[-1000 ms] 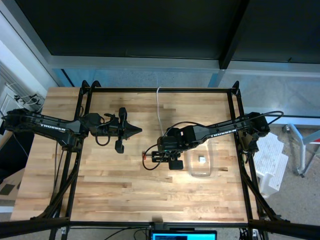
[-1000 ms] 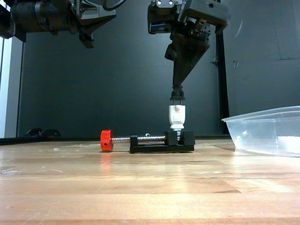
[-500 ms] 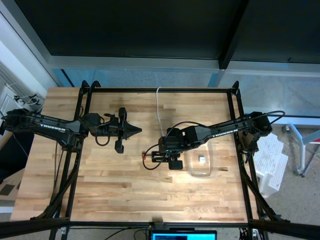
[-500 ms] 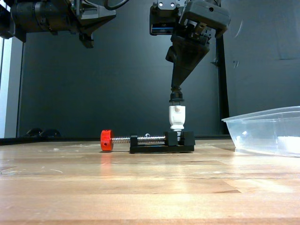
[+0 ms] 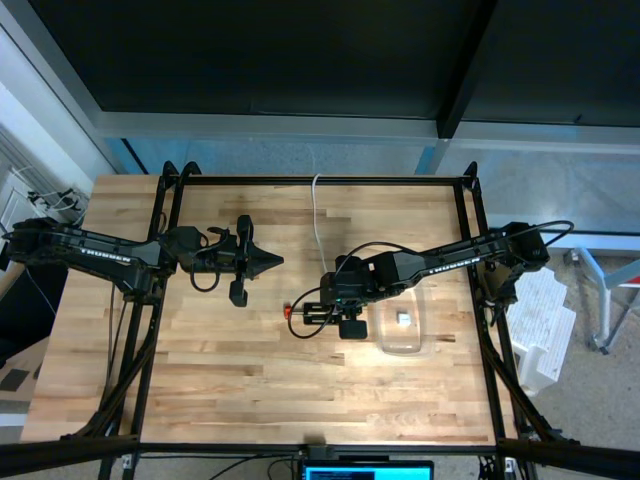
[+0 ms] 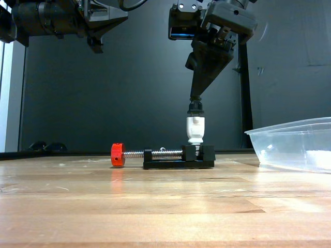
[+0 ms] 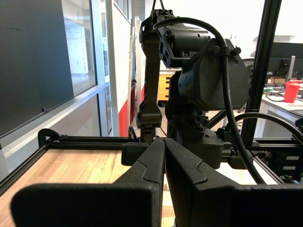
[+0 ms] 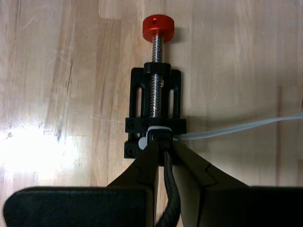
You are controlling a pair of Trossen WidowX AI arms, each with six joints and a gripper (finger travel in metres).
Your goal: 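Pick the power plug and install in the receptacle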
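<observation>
The power plug (image 6: 195, 107) is a small black piece sitting on top of the upright white receptacle (image 6: 195, 129). The receptacle stands clamped in a little black vise (image 6: 178, 156) with a red-orange knob (image 6: 117, 154). My right gripper (image 6: 195, 101) points straight down and is shut on the power plug (image 8: 162, 138). The plug's black cord (image 8: 170, 198) runs back between the fingers. The white cable (image 8: 246, 126) leaves the vise (image 8: 154, 101) sideways. My left gripper (image 5: 277, 262) hovers shut and holds nothing, well left of the vise (image 5: 312, 312).
A clear plastic tray (image 5: 410, 345) holding a tiny white block (image 5: 402, 319) lies just right of the vise. The white cable (image 5: 318, 215) runs to the table's far edge. A black frame (image 5: 320, 181) borders the wooden table.
The right arm's body has shifted slightly up and to the right. Its fingertips stay on the plug above the receptacle. The left arm has not moved.
</observation>
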